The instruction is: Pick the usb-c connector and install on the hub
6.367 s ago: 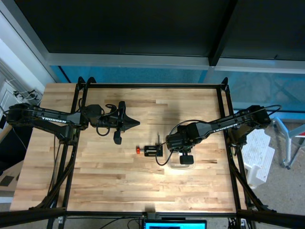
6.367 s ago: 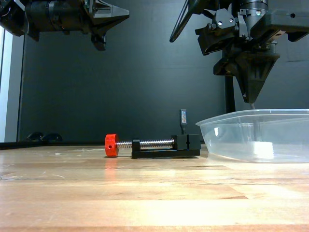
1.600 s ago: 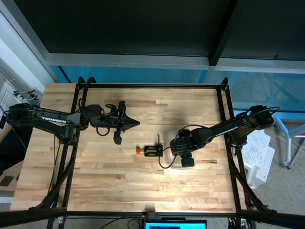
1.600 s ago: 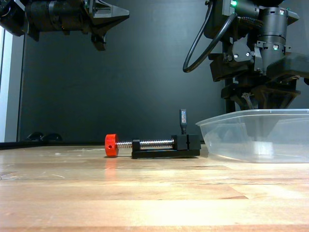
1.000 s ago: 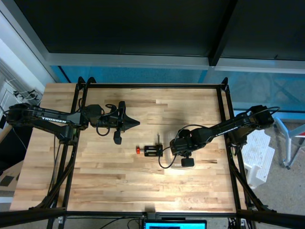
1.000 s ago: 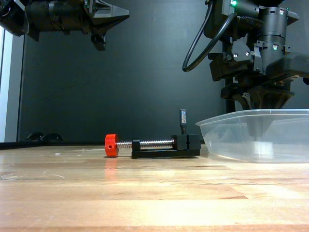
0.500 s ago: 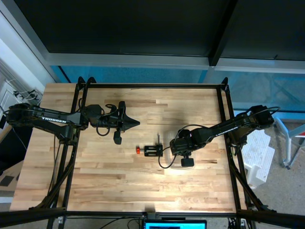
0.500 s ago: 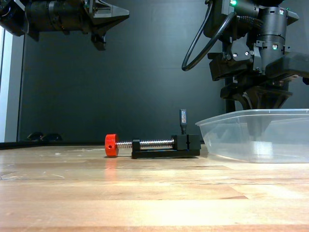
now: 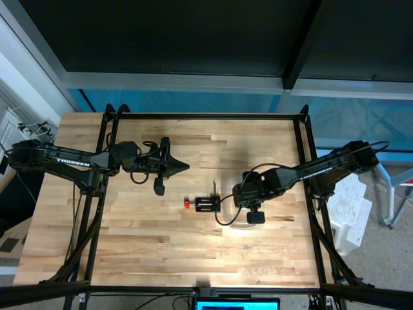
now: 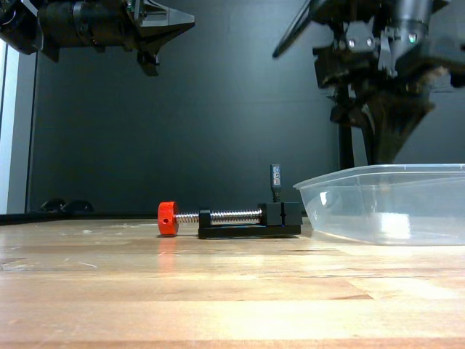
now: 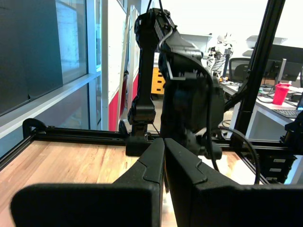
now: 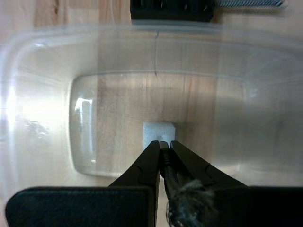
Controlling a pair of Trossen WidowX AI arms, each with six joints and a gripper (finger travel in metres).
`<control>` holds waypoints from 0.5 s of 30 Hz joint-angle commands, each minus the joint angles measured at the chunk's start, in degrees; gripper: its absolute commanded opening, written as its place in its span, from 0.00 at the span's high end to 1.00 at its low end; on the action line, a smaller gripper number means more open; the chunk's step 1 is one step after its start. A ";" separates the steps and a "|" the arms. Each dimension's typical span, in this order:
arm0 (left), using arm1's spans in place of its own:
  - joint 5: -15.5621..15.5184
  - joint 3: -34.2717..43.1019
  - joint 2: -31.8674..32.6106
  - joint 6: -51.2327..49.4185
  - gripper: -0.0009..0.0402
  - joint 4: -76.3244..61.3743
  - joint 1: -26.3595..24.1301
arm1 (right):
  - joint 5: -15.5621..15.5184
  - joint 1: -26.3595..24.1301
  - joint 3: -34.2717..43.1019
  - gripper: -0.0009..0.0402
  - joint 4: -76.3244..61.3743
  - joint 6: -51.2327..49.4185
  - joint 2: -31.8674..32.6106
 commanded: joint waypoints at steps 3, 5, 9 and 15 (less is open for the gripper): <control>0.02 0.02 0.02 0.00 0.98 0.00 0.00 | 0.07 -0.02 3.43 0.98 -3.78 0.15 -2.01; 0.02 0.02 0.02 0.00 0.98 0.02 0.00 | 0.11 -0.02 4.52 0.98 -4.79 0.13 -2.36; 0.02 0.02 0.02 0.00 0.98 0.02 0.02 | 0.52 -0.02 5.73 0.98 -5.57 0.13 -2.38; 0.02 0.02 0.02 0.00 0.98 0.00 0.00 | 0.57 -0.70 7.80 0.98 -4.55 -0.17 -0.76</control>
